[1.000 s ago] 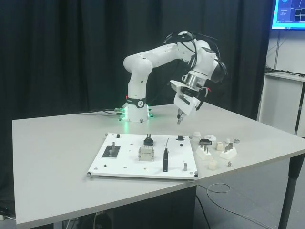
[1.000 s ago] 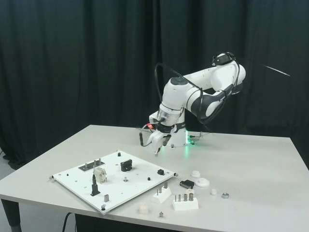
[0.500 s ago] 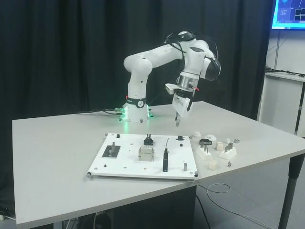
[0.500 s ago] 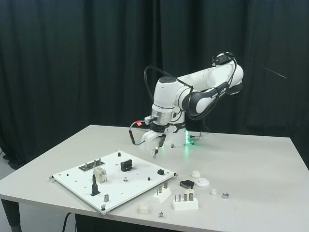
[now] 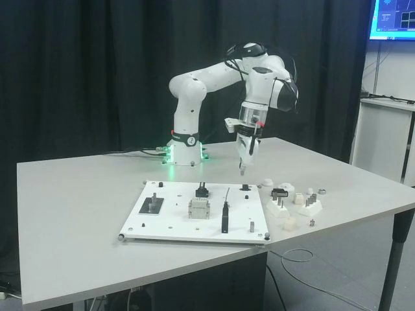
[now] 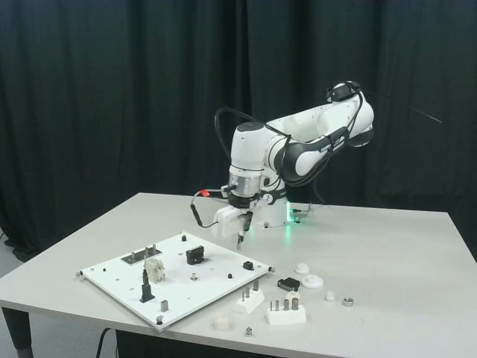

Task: Insert Ethernet.

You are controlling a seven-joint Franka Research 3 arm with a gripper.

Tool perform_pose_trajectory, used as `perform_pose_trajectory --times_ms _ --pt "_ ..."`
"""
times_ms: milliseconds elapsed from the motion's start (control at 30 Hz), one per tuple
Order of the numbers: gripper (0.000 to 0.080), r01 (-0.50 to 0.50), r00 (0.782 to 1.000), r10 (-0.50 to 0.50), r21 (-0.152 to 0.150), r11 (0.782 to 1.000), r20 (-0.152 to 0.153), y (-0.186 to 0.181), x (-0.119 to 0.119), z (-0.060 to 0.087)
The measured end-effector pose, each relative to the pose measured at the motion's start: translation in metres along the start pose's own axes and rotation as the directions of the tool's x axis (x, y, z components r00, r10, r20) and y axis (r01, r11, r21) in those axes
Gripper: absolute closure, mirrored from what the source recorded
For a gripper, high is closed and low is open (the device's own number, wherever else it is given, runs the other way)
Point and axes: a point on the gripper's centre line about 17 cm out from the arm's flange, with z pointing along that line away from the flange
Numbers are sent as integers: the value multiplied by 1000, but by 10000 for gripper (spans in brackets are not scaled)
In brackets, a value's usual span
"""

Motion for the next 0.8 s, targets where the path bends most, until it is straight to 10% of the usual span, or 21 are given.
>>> perform_pose_trajectory --times_ms 800 --pt "731 -106 993 106 7 994 -51 3 -18 8"
